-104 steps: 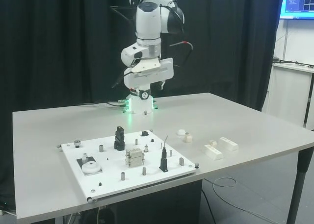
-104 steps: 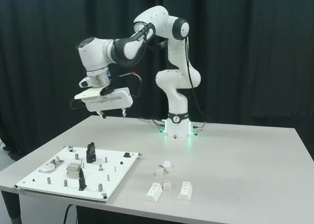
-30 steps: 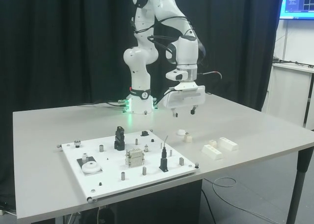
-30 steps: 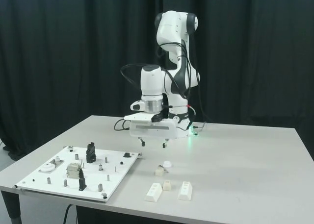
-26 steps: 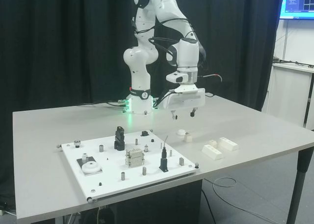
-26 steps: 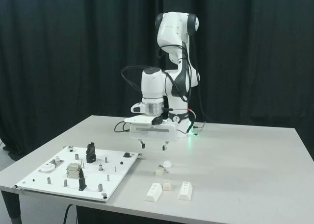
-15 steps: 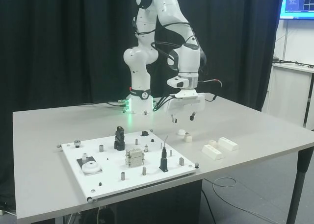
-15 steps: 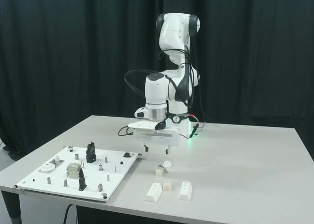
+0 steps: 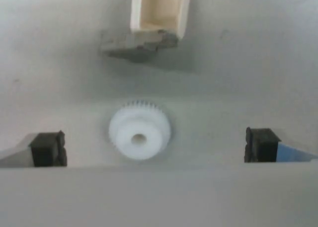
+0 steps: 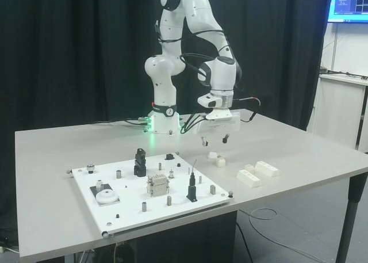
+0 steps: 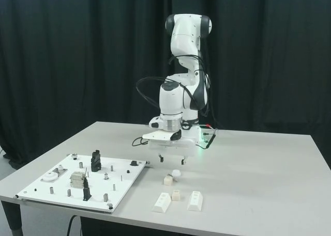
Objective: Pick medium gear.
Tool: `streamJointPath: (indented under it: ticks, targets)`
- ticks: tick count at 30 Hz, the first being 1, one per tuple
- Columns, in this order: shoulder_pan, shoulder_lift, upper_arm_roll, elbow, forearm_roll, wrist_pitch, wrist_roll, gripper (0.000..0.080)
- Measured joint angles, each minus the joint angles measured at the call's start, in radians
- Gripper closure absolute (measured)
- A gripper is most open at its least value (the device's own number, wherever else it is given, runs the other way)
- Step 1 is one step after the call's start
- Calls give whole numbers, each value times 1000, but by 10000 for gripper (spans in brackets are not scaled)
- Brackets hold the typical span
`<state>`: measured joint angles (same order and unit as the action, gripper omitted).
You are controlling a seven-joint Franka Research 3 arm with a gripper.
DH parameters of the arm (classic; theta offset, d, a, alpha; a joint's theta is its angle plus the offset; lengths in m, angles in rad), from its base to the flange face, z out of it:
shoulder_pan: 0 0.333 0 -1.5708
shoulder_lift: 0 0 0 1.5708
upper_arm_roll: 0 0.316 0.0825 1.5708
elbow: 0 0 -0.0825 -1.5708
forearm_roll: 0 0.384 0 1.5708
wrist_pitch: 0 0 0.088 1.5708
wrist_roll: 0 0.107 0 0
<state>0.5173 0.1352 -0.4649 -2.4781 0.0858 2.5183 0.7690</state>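
Note:
The medium gear (image 9: 139, 130) is a small white toothed wheel with a centre hole, lying flat on the grey table. In the wrist view it sits between my two black fingertips (image 9: 48, 149), closer to that one than to the other. My gripper (image 10: 214, 140) hangs open a short way above the gear (image 10: 212, 155), holding nothing. From the second room view the gripper (image 11: 171, 159) is just above and slightly left of the gear (image 11: 176, 173).
A small hollow block (image 9: 159, 11) lies close beside the gear (image 10: 220, 162). Larger white blocks (image 10: 249, 177) (image 10: 267, 169) lie further right. The white board (image 10: 184, 208) with pegs, black connectors and a large gear (image 10: 107, 196) fills the table's left front.
The arm swung from above the board across to the loose parts, then came down. The open gripper now hangs lower and directly over the gear.

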Motion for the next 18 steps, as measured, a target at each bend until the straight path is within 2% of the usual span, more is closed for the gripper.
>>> streamJointPath:
  ticks: [9,18]
  targets:
    - [0,1,14,-32,9,18,14,3]
    - [0,20,25,-43,43,50,14,3]
